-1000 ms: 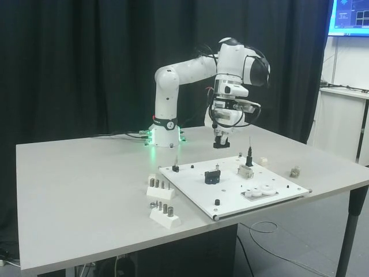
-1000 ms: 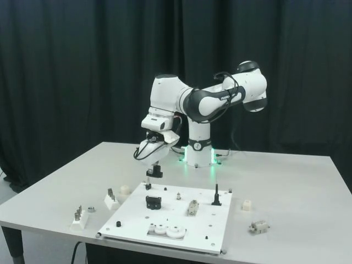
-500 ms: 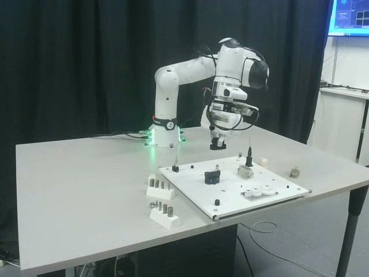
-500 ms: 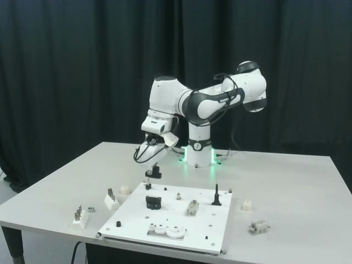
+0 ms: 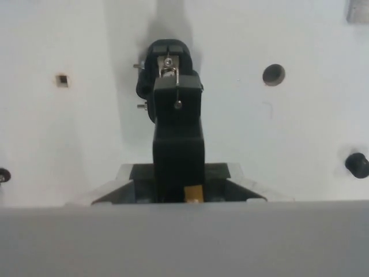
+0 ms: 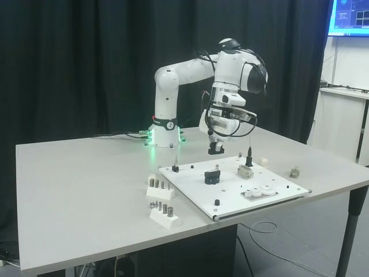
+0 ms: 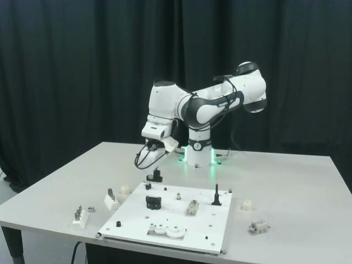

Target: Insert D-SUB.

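Note:
My gripper (image 6: 215,149) (image 7: 156,176) hangs over the back part of the white board (image 6: 190,180) (image 7: 204,221) and is shut on a black D-SUB plug (image 5: 177,115). In the wrist view the plug points down between the fingers, straight above a black rounded socket fixture (image 5: 149,86) on the board. That fixture (image 6: 212,177) (image 7: 152,202) stands a short way below the plug, and the two are apart.
On the board stand a grey connector block (image 6: 245,171) (image 7: 192,207), a black upright post (image 6: 249,156) (image 7: 216,196) and white gears (image 6: 259,193) (image 7: 165,230). Two white blocks with grey pegs (image 6: 157,186) (image 7: 111,199) sit beside the board. A small connector (image 6: 295,171) (image 7: 257,226) lies on the table.
The gripper has swung over the board towards the black fixture and come lower, still holding the plug. The wrist has turned a little.

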